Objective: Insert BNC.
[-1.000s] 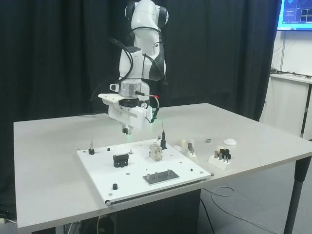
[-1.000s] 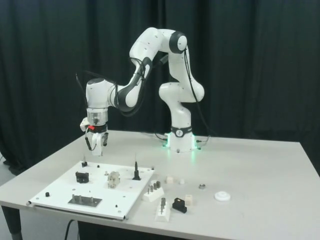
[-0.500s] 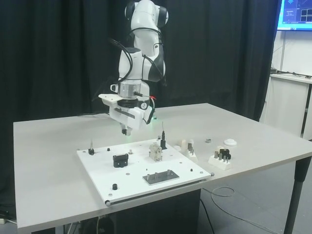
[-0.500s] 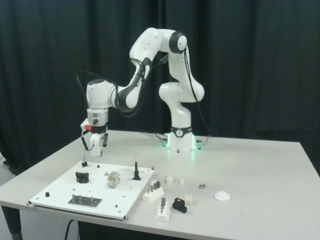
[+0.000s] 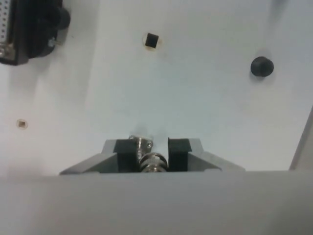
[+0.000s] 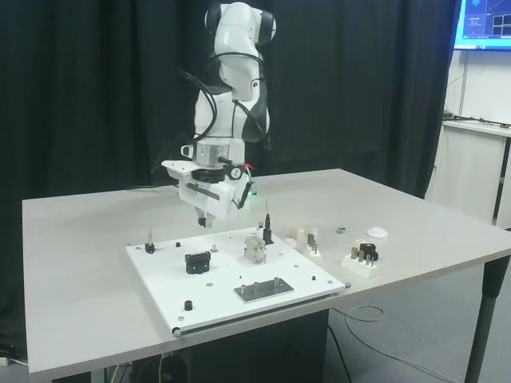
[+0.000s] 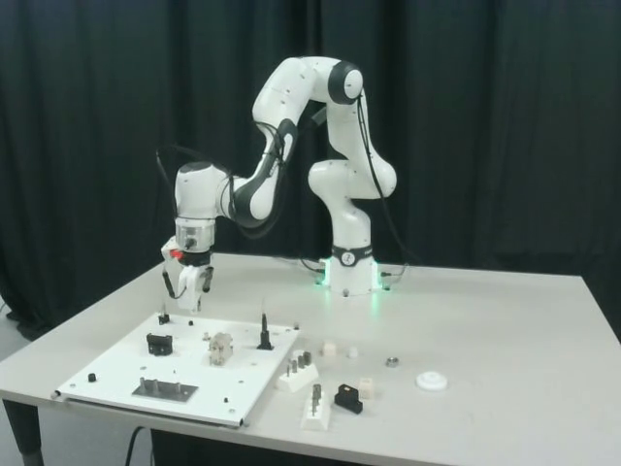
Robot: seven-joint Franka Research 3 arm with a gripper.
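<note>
My gripper [image 5: 152, 154] is shut on a small metal BNC connector [image 5: 146, 155], held between the two black pads [image 5: 126, 152]. In the room views the gripper [image 6: 205, 222] [image 7: 185, 303] hangs a short way above the far left part of the white board [image 6: 160, 275] [image 7: 112, 374], pointing down. On the board beneath it, the wrist view shows a small black square part [image 5: 152, 40] and a round black knob [image 5: 261, 66]. A thin upright post [image 6: 148, 244] [image 7: 163, 316] stands near the board's far left corner, beside the gripper.
The board carries a black connector block [image 6: 196, 262] [image 5: 27, 29], a metal block [image 6: 255, 246], a tall black pin [image 6: 267, 231] and a grey plate with pegs [image 6: 263, 290]. White holders with parts [image 6: 362, 258] and a white disc [image 6: 377, 232] lie on the grey table [image 6: 80, 239].
The wrist has turned and the gripper has come down a little toward the board's far left part, still holding the connector.
</note>
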